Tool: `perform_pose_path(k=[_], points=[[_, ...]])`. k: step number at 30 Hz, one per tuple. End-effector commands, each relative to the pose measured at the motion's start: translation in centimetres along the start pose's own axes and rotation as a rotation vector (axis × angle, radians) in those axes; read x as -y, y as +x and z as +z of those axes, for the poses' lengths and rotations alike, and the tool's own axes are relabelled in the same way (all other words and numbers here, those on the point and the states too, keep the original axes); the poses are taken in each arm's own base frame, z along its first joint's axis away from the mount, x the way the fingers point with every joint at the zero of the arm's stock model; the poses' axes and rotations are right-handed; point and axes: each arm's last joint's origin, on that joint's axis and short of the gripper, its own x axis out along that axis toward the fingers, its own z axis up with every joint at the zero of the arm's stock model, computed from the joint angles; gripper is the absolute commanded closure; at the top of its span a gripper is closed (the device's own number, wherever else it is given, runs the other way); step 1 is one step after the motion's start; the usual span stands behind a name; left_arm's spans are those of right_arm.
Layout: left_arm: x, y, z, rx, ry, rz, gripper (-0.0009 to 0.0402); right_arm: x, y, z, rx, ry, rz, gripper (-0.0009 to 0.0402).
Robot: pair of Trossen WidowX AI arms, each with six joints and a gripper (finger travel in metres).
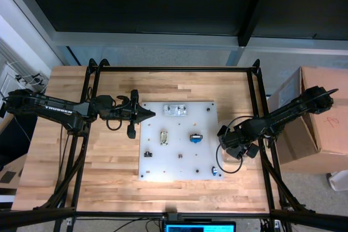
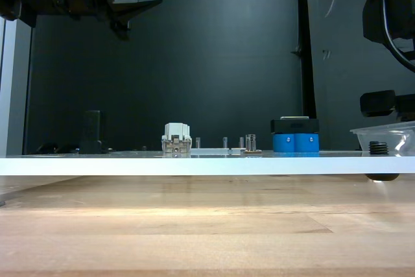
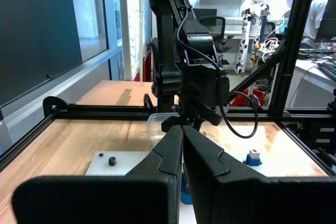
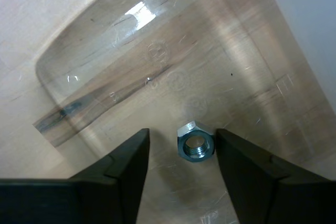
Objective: Pick the M12 nut and place it on its threads and fasten
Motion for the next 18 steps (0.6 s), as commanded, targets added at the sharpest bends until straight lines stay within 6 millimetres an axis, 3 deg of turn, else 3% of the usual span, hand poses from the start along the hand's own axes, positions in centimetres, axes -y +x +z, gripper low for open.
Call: perform_pose_path(k=[1,18], points=[[0.00,0.00,0.00,0.000,0.000,0.000,0.0393,0.02,-0.01,0.01,0.001,0.000,-0.001,0.0262],[0.00,0.00,0.00,0.000,0.000,0.000,0.0393,0.10,-0.12,0.07,0.008,0.001,-0.006,0.0391]])
